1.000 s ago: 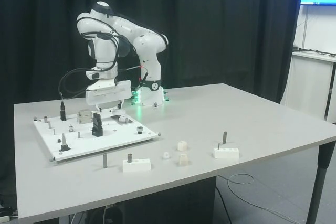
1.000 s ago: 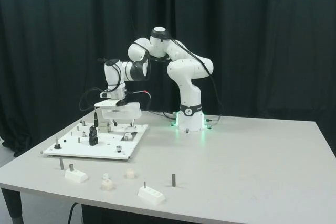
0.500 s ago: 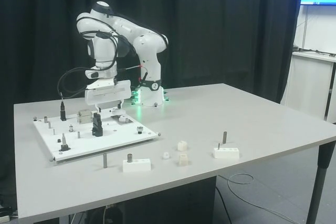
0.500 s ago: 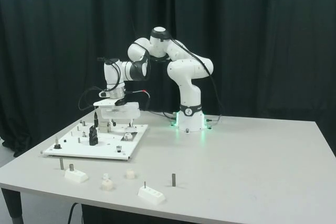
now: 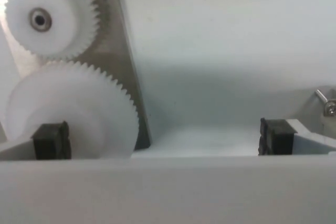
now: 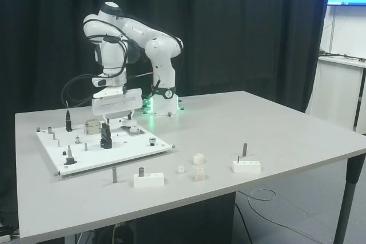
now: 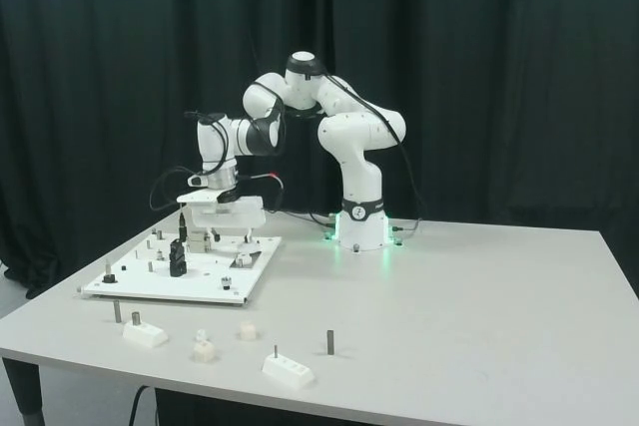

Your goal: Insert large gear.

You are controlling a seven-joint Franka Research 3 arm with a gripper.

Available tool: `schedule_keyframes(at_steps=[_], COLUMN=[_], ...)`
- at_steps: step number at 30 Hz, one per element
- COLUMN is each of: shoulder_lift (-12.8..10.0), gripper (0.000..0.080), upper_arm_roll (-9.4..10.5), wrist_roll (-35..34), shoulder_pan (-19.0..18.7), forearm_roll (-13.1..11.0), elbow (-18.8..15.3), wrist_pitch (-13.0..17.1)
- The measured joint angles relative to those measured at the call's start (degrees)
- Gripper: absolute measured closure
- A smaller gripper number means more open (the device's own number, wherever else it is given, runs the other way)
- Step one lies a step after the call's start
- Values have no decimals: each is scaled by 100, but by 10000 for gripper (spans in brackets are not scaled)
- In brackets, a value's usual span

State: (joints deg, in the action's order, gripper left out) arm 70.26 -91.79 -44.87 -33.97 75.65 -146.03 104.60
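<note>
The gripper [image 5: 163,139] is seen spread wide in the wrist view, nothing held between its black fingertip pads [image 5: 51,141]. The large gear [image 5: 73,109], white, is seated flat on the grey metal plate [image 5: 118,56] and is not grasped; one pad is seen in front of its lower rim, and contact cannot be judged. Its teeth are meshed with those of a smaller white gear [image 5: 51,15], which is mounted on a shaft.

In the room views the gripper [image 6: 117,119] is positioned just above the far edge of the white assembly board [image 6: 123,151], which lies at the left side of the grey tabletop [image 6: 274,127]. Near the tabletop's front edge, well apart from the board, two white peg blocks [image 6: 148,179] and three small white parts [image 6: 198,158] are noted. A green light is seen at the arm base [image 7: 361,231].
</note>
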Motion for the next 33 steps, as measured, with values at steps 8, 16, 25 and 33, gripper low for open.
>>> schedule_keyframes(at_steps=[8,16,25,33], shoulder_lift=[0,0,0,0], gripper=[3,3,3,3], upper_arm_roll=[-76,-113,-113,-113], wrist_roll=[0,2,76,163], shoulder_pan=[15,45,46,47], forearm_roll=[49,62,62,62], elbow=[1,-2,-7,-18], wrist_pitch=[49,88,97,105])
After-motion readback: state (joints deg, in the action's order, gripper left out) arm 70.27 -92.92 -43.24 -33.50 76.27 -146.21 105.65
